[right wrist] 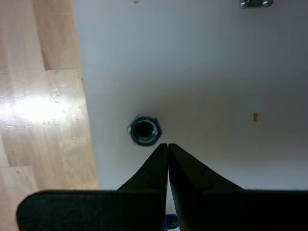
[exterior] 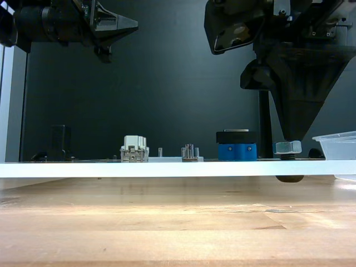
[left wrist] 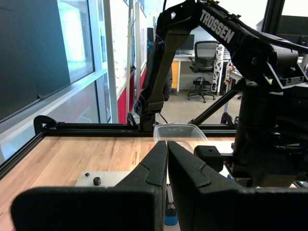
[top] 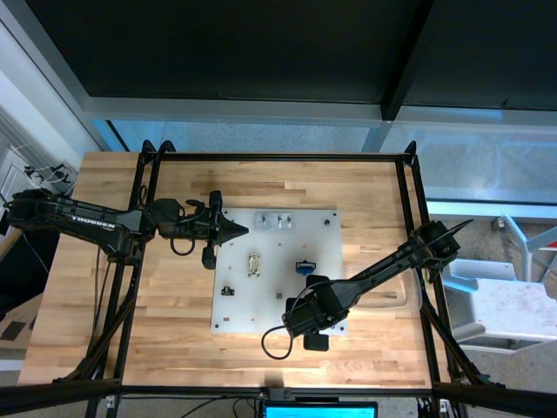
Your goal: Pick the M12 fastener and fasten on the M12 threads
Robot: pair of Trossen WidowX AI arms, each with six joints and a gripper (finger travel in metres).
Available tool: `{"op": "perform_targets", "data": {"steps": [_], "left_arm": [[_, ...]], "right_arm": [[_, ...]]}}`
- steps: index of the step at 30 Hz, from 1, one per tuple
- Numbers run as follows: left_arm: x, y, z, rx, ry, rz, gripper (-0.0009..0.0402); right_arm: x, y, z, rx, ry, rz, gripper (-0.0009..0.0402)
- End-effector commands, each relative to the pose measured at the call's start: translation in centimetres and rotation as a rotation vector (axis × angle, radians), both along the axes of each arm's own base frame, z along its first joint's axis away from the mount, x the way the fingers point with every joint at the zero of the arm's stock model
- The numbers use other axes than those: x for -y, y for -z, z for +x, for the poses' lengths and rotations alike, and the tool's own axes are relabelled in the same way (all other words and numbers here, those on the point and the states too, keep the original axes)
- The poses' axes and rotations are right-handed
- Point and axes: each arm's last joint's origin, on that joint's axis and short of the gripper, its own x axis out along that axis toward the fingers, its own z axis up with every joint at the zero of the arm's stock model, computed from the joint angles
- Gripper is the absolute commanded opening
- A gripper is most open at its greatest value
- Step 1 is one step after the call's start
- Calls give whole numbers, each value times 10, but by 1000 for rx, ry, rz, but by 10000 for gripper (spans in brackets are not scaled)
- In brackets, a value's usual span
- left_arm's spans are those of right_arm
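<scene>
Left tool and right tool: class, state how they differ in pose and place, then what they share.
The left tool lies level; the right tool points straight down. The left tool hangs high over the far left of the board; the right tool sits low at its near right edge, tip close over the nut. Both are shut and hold nothing.

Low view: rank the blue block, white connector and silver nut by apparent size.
blue block
white connector
silver nut; it sits nearer the camera, so that gap is unsure

Shut, the right gripper hangs just above the nut; the left gripper, shut, hovers high left.
</scene>
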Motion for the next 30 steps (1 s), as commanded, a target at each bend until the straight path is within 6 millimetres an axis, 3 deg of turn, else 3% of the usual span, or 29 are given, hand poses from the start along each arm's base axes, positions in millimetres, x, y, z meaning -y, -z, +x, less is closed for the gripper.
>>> {"op": "perform_targets", "data": {"steps": [1, 9, 16, 30], "left_arm": [[0, 0, 0, 0, 0, 0, 0], [0, 0, 0, 0, 0, 0, 0], [0, 0, 0, 0, 0, 0, 0], [0, 0, 0, 0, 0, 0, 0]], "right_arm": [[0, 1, 0, 3, 13, 2, 0], [-1, 2, 1, 8, 22, 20, 0], [-8, -1, -5, -137, -93, 300, 0], [4, -11, -4, 0, 8, 27, 0]]}}
